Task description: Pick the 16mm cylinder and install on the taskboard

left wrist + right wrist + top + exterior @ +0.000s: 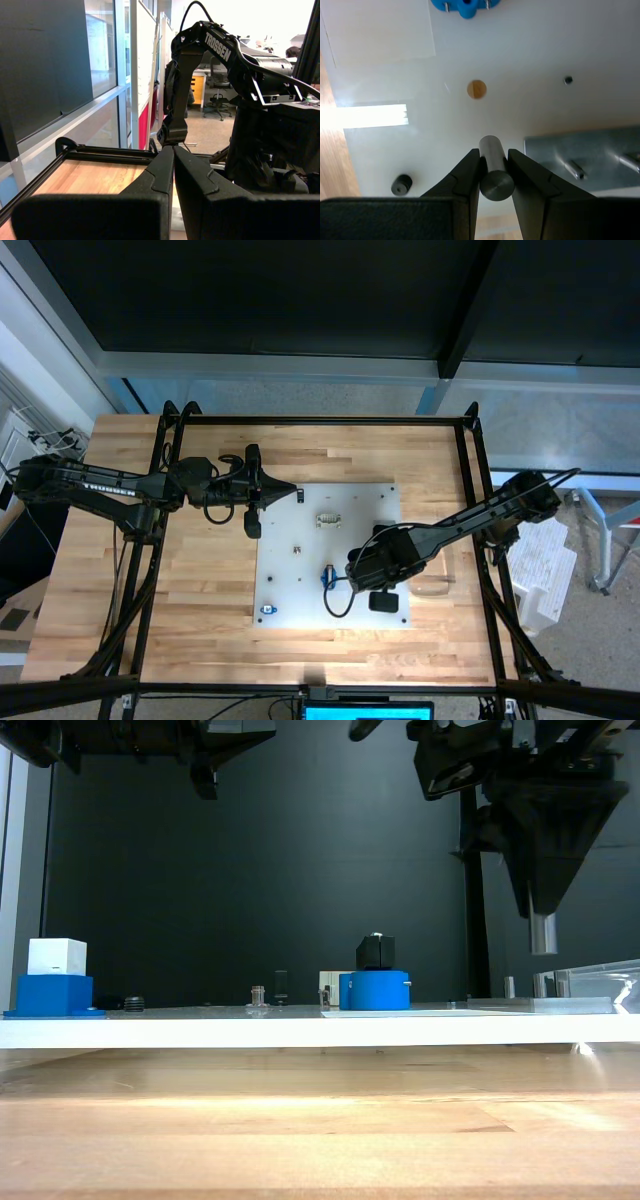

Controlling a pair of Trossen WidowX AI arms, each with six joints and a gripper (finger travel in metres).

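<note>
My right gripper [493,155] is shut on the 16mm cylinder [496,183], a short grey metal peg held upright between the fingers. It hangs above the white taskboard [535,45], just short of a round hole [476,89]. In the low view the cylinder [543,933] pokes down from the right gripper [535,910], well clear of the taskboard [300,1025]. From above, the right gripper [372,576] is over the taskboard [300,590] near its front right. My left gripper [296,492] hovers at the board's far left corner, and its fingers [165,165] are pressed together on nothing.
A blue fitting [378,988] stands mid-board. A grey metal block [590,155] lies close beside the held peg, and a small black part [401,184] on the other side. A white cube on a blue base [55,975] is at the board's left. A clear tray [600,985] sits at the right.
</note>
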